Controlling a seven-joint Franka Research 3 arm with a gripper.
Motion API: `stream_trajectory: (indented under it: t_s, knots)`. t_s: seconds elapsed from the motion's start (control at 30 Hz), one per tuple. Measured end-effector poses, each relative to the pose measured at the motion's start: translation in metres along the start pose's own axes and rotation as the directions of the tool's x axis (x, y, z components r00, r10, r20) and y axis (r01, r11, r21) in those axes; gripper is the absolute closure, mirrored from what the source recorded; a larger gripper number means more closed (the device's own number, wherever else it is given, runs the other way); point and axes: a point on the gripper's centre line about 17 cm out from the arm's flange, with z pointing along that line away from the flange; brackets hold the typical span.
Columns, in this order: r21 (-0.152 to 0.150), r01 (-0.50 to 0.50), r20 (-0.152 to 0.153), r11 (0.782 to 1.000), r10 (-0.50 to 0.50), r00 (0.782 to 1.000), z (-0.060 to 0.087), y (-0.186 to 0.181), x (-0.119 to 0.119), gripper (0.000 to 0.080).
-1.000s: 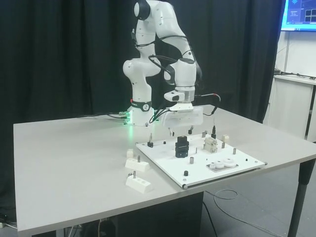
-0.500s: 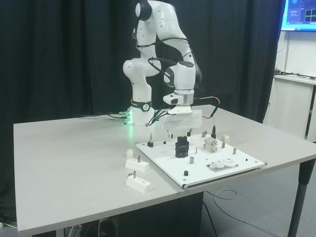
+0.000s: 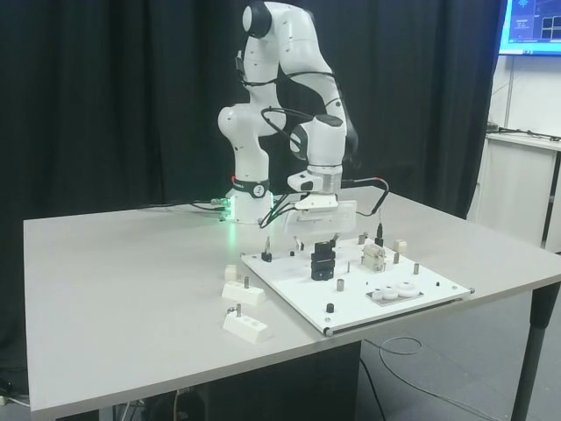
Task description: Pick round peg 1.
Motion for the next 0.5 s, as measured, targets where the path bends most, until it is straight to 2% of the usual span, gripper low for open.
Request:
stream_trajectory:
  t_s: [0.5]
  knots:
    - [0.017, -0.015, 0.03, 1.0, 0.015, 0.999, 0.014, -0.003, -0.009, 0.0003]
